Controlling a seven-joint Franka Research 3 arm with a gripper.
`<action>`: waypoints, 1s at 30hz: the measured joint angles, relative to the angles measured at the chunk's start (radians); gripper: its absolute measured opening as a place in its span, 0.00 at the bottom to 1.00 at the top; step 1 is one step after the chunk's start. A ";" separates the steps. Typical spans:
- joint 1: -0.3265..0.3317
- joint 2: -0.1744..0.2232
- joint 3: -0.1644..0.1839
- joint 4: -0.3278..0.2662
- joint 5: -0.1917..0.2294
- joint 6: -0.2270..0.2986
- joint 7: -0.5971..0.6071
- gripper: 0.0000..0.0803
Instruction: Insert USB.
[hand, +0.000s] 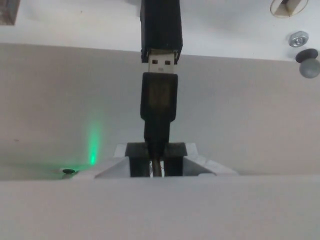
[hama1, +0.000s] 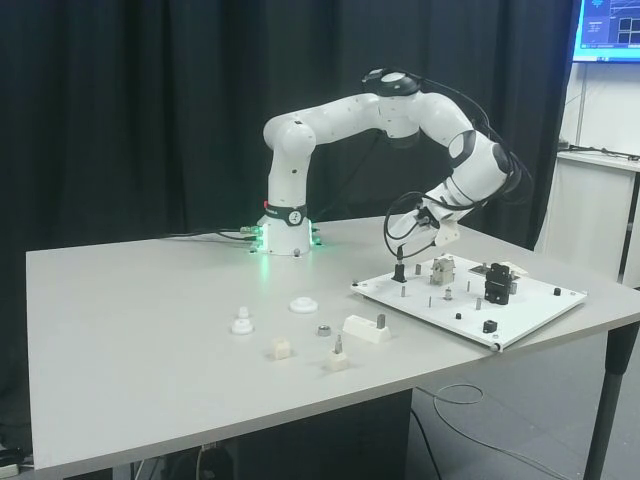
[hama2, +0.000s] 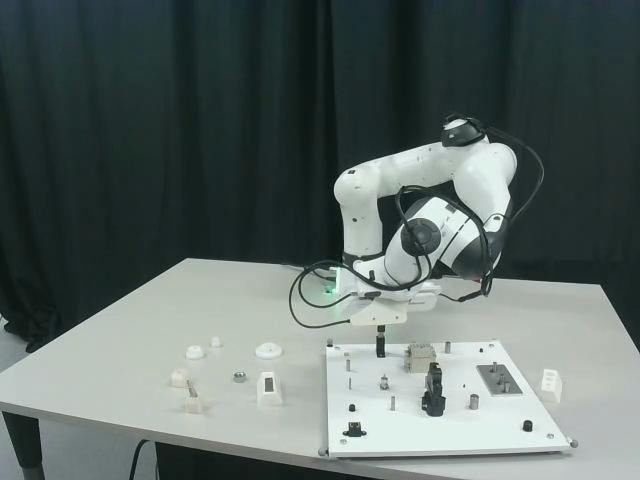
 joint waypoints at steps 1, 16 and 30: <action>0.000 0.000 0.000 0.000 0.000 0.000 0.001 0.07; 0.000 0.000 0.000 0.000 0.003 0.006 0.003 0.07; 0.000 0.000 0.000 -0.001 0.007 0.018 0.003 0.07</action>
